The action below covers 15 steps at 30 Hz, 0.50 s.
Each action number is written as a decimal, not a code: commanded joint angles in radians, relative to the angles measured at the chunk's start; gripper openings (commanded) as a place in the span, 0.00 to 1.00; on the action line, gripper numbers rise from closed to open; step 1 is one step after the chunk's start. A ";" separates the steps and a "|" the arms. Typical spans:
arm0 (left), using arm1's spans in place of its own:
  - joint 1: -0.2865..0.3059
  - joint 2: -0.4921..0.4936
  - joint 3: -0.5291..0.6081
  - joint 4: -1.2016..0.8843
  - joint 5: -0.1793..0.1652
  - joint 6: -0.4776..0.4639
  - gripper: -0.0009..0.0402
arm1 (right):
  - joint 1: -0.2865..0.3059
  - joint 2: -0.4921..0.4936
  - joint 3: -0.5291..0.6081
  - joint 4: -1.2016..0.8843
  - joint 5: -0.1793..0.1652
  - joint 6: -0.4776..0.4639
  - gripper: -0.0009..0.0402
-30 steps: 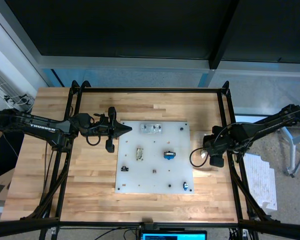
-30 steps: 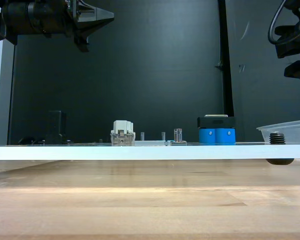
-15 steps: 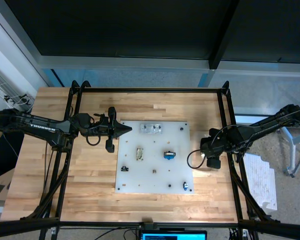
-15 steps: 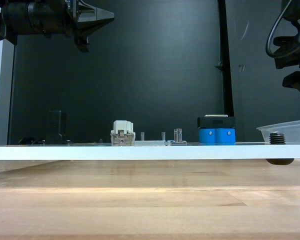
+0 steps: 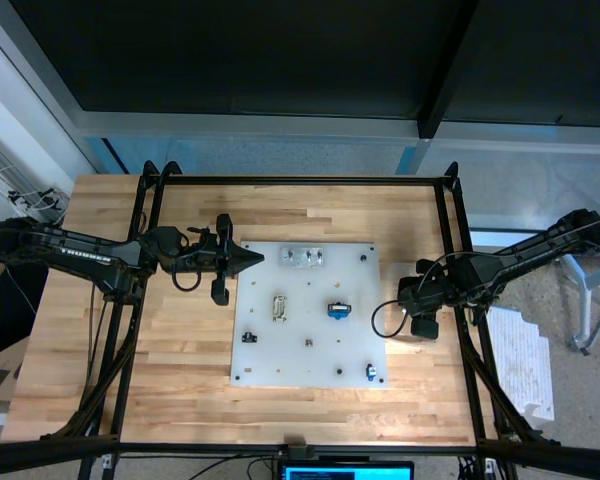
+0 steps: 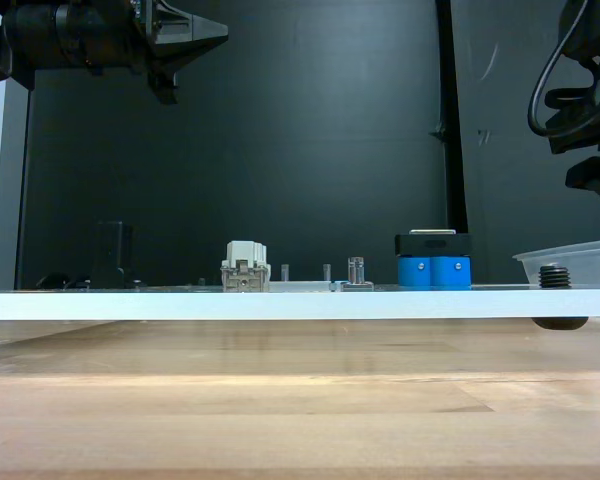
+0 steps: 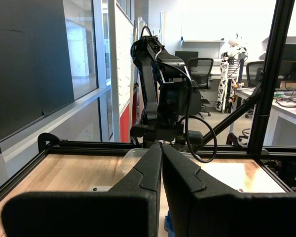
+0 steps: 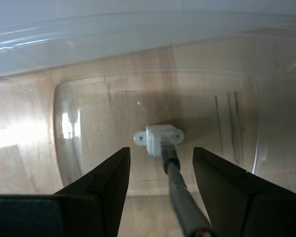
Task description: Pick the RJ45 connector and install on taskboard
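In tray (image 8: pixel 138 29): RJ45 connector (image 8: pixel 159 139), wrist-only | right gripper (image 8: pixel 160 150) above, released | left gripper (image 7: pixel 161 146) aloft, clenched

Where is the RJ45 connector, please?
The connector lies in the clear tray right of the taskboard, under the open right gripper; the left gripper hovers shut opposite.

White capitals run along the long link of the left arm (image 5: pixel 75 248) in the high view, and they read TROSSEN: that's the one legible mark out here. That link leads in to the left gripper (image 5: pixel 257 258), hanging over the left edge of the taskboard (image 5: pixel 280 350). The right gripper (image 8: pixel 160 150), down over the clear tray (image 8: pixel 138 29), carries nothing readable.
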 commanded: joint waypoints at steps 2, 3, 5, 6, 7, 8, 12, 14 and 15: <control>0.000 0.000 0.000 0.000 0.000 0.000 0.02 | -0.002 0.000 0.000 0.000 0.001 0.000 0.38; 0.000 0.000 0.000 0.000 0.000 0.000 0.02 | -0.002 0.000 0.000 0.000 0.001 0.000 0.37; 0.000 0.000 0.000 0.000 0.000 0.000 0.02 | -0.003 0.000 0.000 0.000 0.001 0.000 0.34; 0.000 0.000 0.000 0.000 0.000 0.000 0.02 | -0.003 0.000 0.000 0.000 0.001 0.000 0.32; 0.000 0.000 0.000 0.000 0.000 0.000 0.02 | -0.003 0.000 0.000 0.000 0.002 0.000 0.31; 0.000 0.000 0.000 0.000 0.000 0.000 0.02 | -0.003 0.000 0.000 0.000 0.002 0.001 0.30; 0.000 0.000 0.000 0.000 0.000 0.000 0.02 | -0.005 0.000 0.000 0.000 0.002 0.005 0.25; 0.000 0.000 0.000 0.000 0.000 0.000 0.02 | -0.005 0.000 0.000 -0.001 0.002 0.005 0.22; 0.000 0.000 0.000 0.000 0.000 0.000 0.02 | -0.005 0.000 0.000 -0.001 0.002 0.004 0.21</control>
